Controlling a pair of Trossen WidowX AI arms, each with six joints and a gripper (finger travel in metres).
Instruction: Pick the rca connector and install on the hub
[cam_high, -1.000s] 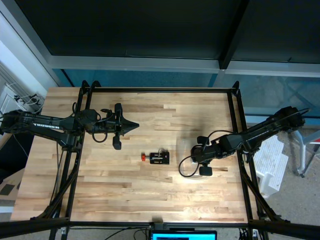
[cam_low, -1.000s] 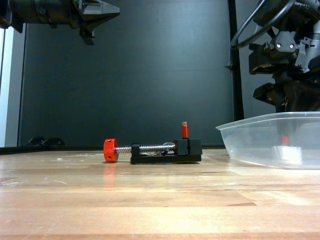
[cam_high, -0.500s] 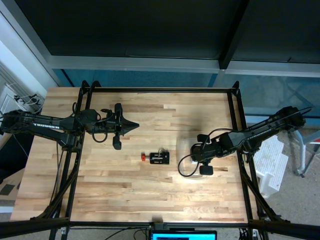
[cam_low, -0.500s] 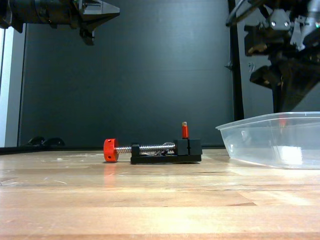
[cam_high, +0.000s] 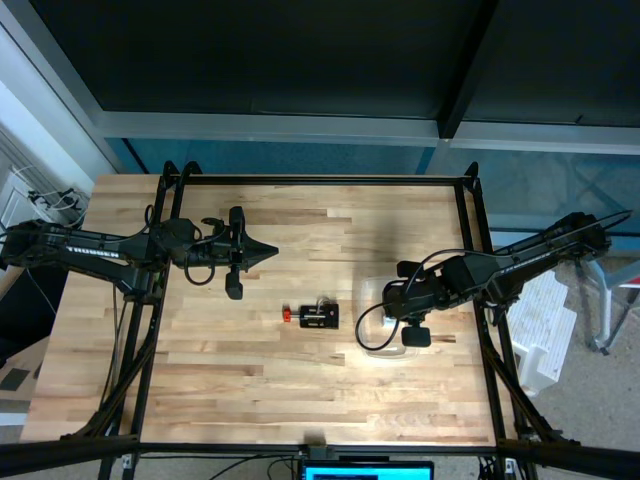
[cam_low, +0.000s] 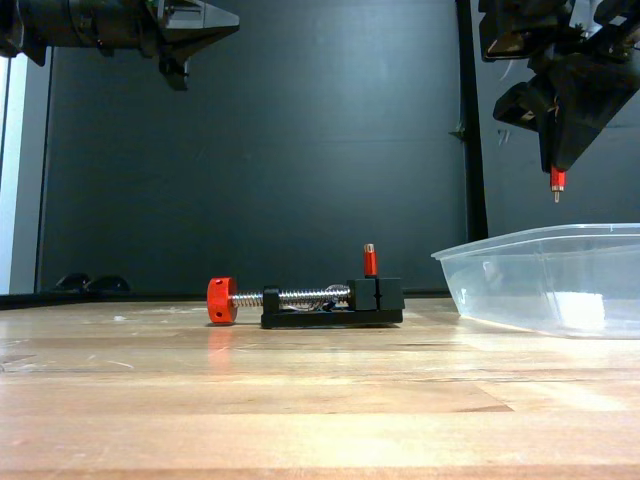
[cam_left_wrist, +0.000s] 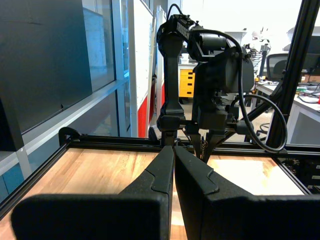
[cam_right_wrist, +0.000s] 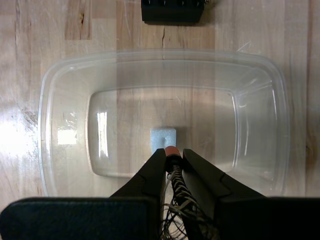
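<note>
The hub (cam_high: 320, 317) is a small black block with a red knob, lying mid-table; it also shows in the low view (cam_low: 330, 300) and partly in the right wrist view (cam_right_wrist: 172, 11). A short red post stands on its right end. My right gripper (cam_low: 556, 160) hangs above the clear tray, shut on the rca connector (cam_low: 556, 183), a tiny plug with a red collar and metal tip pointing down. The right wrist view shows the connector (cam_right_wrist: 171, 150) pinched between the fingers, thin wires trailing behind it. My left gripper (cam_high: 270, 250) hovers shut and empty, high over the far left.
A clear plastic tray (cam_high: 372, 340) sits right of the hub, directly under the right gripper (cam_high: 397, 308). A tiny white square piece (cam_right_wrist: 163, 138) lies on the tray's floor. A black frame rail (cam_high: 320, 180) borders the table.
My right gripper has risen out of the tray with the rca connector pinched in it, now clear above the rim. The left arm and the hub have not moved.
</note>
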